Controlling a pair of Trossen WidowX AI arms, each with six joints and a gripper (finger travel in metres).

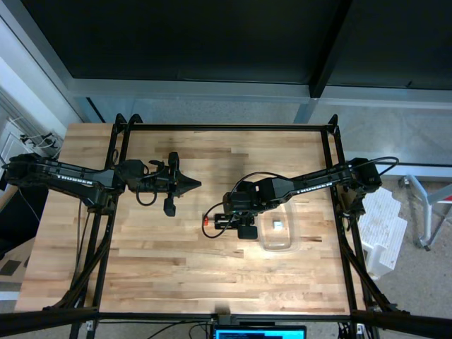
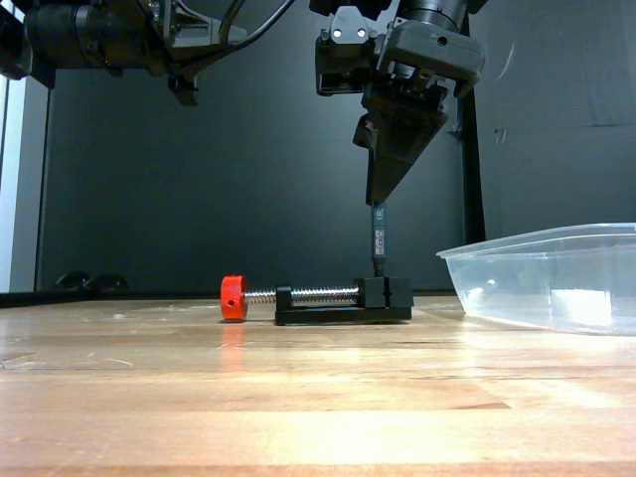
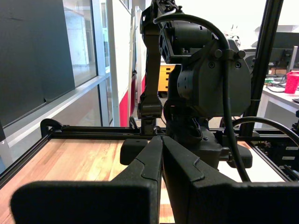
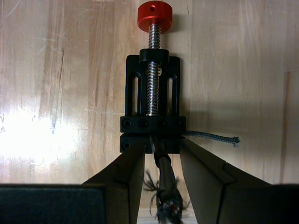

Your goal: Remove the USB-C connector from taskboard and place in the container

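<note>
Table (image 2: 298, 417) planks closest in low view, bare wood. Next back: taskboard (image 2: 343, 303) flat on the wood, red knob (image 2: 233, 298) at its left end, threaded screw (image 2: 318, 294) running from the knob into the black body.

Connector (image 2: 378, 240) stands upright, lower end meeting the top of the taskboard's right-hand block. Cannot tell whether it is seated or just lifted clear. Its upper end goes up into the right gripper (image 2: 379, 199).

Right gripper hangs point-down directly over the taskboard. Right wrist view: fingers (image 4: 133, 163) apart, one each side of the connector, with a strip of wood showing between the stick and each finger, so straddling, not clamped. Frayed fibres at the connector's near end. Short braided grey cord (image 4: 212, 136) pokes out sideways from the block.

Container (image 2: 537, 283) sits on the table just beside the taskboard, on the side away from the knob. Small white square (image 1: 278, 224) lies inside it.

Left gripper (image 1: 194, 185) hovers over the table's left-centre, level, pointing toward the right arm, well apart from the taskboard. Fingers together, nothing between them
</note>
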